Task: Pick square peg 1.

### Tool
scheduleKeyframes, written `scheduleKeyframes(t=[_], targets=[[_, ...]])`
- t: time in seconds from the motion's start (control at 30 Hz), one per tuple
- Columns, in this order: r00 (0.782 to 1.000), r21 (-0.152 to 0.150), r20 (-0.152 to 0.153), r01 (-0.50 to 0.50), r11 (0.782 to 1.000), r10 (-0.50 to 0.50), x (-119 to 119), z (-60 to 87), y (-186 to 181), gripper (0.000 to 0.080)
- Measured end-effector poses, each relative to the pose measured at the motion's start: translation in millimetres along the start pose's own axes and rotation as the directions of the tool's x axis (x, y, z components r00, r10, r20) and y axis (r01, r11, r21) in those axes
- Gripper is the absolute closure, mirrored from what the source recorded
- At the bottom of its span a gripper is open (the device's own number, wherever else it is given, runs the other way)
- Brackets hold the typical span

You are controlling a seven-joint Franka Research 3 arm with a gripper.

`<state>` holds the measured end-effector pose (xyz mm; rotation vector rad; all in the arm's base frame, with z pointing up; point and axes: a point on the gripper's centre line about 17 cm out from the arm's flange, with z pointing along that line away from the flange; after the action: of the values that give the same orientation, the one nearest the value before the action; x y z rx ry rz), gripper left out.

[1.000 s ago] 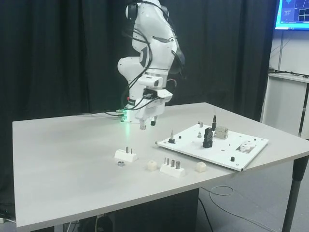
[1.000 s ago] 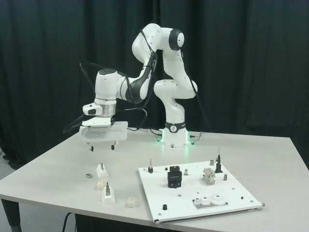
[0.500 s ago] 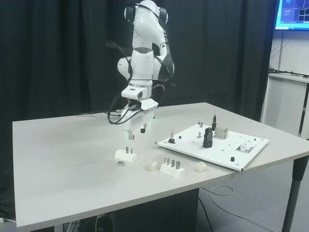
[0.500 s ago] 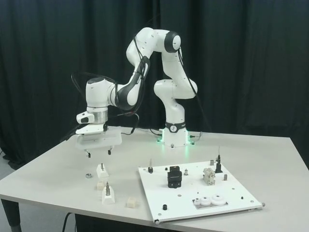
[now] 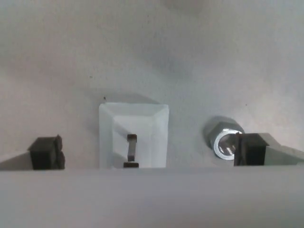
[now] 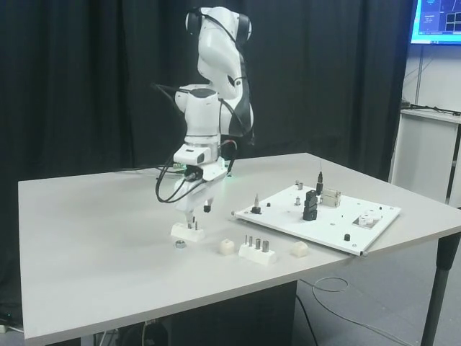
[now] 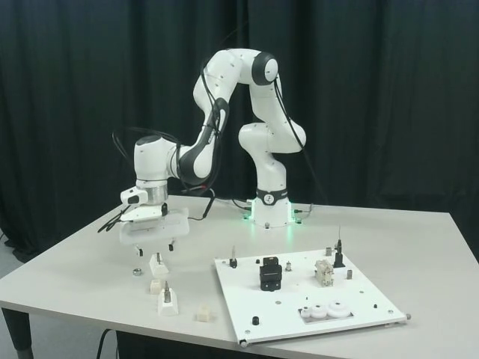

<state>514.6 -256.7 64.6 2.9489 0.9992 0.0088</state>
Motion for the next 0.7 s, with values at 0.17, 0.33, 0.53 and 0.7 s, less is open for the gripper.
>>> scheduleKeyframes(t=[0.17,0.33,0.53,0.7], targets=[[1.0,-0.012,-0.008,-0.007,1.0,0.007,-3,11.8,-1,0.0003],[1.0,-0.02,-0.013,-0.019,1.0,0.019,-5,19.5,-1,0.0003],[1.0,-0.024,-0.023,-0.022,0.999,0.021,-5,25.1,-1,0.0003],[0.999,-0.027,-0.03,-0.025,0.999,0.024,-3,27.7,-1,0.0003]])
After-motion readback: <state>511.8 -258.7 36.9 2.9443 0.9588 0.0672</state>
